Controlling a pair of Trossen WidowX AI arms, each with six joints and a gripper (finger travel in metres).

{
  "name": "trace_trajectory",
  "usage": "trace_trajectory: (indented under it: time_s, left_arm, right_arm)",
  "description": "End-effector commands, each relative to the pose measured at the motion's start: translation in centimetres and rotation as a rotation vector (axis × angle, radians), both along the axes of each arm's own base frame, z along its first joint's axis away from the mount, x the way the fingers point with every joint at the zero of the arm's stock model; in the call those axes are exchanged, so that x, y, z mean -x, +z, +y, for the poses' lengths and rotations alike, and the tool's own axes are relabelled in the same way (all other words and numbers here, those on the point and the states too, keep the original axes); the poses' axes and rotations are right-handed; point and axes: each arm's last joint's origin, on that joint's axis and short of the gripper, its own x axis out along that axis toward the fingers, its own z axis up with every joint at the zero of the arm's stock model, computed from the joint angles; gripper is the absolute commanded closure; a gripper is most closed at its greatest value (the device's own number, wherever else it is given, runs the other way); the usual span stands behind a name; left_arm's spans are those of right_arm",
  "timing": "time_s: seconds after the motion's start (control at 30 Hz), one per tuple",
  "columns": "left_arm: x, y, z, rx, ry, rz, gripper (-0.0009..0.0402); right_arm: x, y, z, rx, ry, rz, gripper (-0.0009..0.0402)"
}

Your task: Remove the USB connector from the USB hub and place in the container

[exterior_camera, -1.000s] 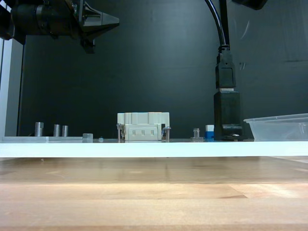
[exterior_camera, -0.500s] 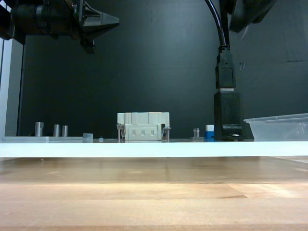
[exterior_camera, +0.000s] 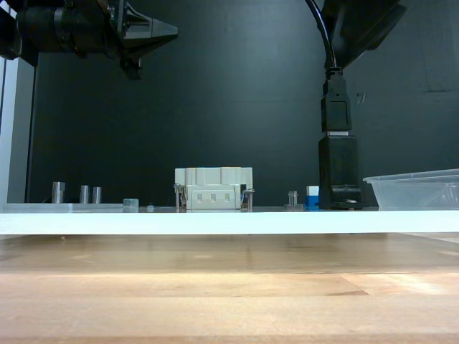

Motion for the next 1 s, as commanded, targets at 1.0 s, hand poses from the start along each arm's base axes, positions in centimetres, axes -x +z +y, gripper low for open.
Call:
trace_trajectory:
  time_s: [1.0]
  left_arm:
    - [0.0,0.0,0.0,0.000,0.000,0.000,0.0392]
  right_arm:
    - [-1.4,-2.6,0.4,0.014,0.019,0.038,0.0224]
